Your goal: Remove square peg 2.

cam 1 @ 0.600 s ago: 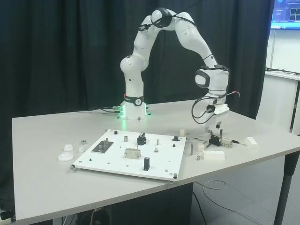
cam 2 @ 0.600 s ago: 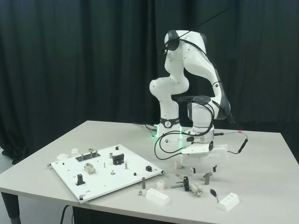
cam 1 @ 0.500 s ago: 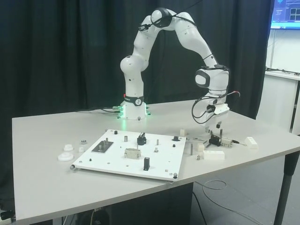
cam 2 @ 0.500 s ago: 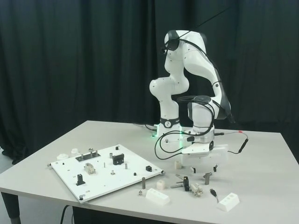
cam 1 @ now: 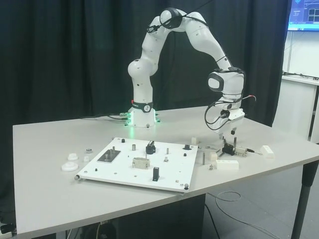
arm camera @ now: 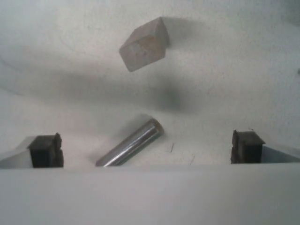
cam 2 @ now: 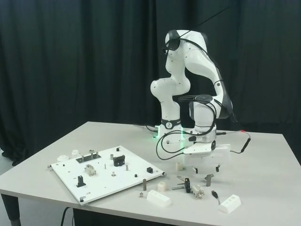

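**Gripper above the released peg, three views.** I see the gripper point(arm camera: 146, 148) spread wide and holding nothing. Its two black fingertips point(arm camera: 45, 151) stand well apart over the grey table point(arm camera: 243, 65).

Square peg 2 point(arm camera: 144, 44) rests on the bare table surface, clear of both fingertips and touching neither. I cannot tell from the wrist view whether it stands upright or leans. A round metal pin point(arm camera: 131, 142) lies flat on the table, between the fingertips as the wrist camera sees them and near the peg but apart from it.

In the room views the white arm point(cam 1: 199, 37) bends over the loose parts beside the white assembly board point(cam 1: 142, 174), so the peg is off that board. Compared with the frames half a second ago, the gripper point(cam 2: 207, 168) hangs slightly higher above the table, and the wrist has lifted with it. The board point(cam 2: 101, 186) and the scattered parts around it lie where they did.
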